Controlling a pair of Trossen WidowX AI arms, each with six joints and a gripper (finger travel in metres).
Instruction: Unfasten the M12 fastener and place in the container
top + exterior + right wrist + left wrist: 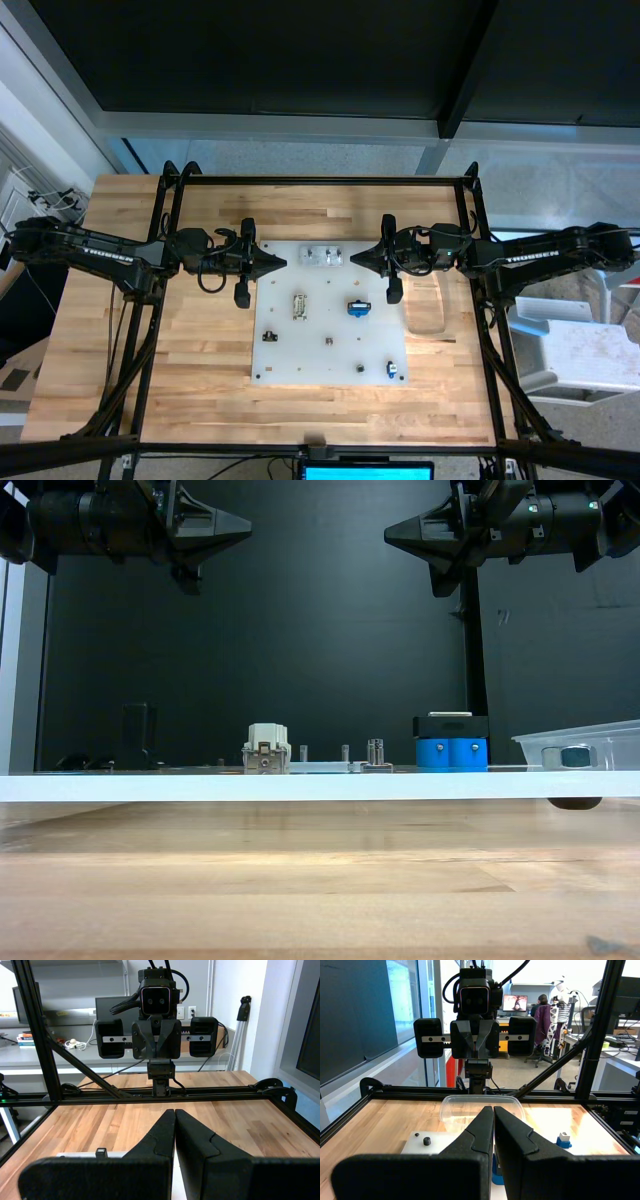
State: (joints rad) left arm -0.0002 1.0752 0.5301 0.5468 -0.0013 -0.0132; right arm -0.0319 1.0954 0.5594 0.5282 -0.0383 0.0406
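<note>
While hovering above far edge of board [300, 360], left tool [283, 262], right tool [354, 259] each pinched together

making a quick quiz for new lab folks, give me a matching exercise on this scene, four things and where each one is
Things:
1. left gripper
2. right gripper
3. container
4. blue block

Places:
a. on the table, just right of the white board
b. on the white board, right of its middle
c. held high, shut, pointing in from the left
d. held high, shut, pointing in from the right

Pairs: 1-c, 2-d, 3-a, 4-b
</note>
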